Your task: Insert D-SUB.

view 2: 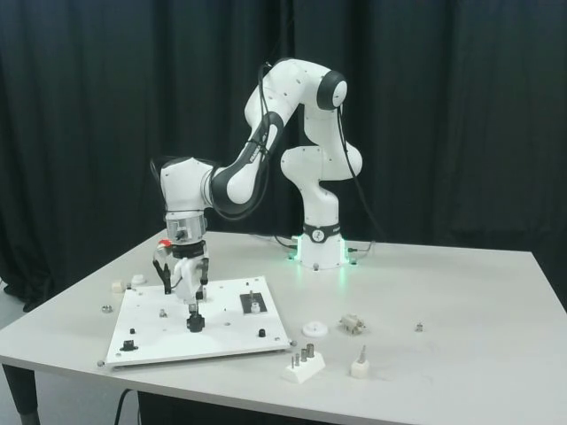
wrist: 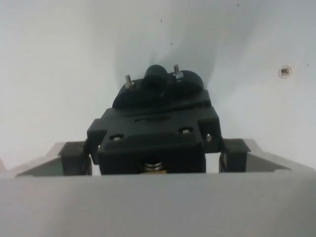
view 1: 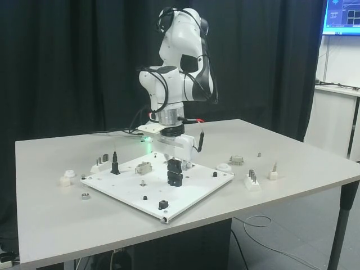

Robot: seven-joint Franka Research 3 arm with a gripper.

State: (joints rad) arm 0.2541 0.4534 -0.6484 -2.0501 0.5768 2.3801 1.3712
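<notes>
End effector clamped on black D-SUB connector, held vertical just above white board.

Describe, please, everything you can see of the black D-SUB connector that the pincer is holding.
The D-SUB connector looks like black plastic: a blocky body, a rounded hood and two small metal thumbscrews standing out of it. It hangs upright, clamped between the fingers of the pincer, low over the white board. Whether its lower end touches the board cannot be told.
</notes>
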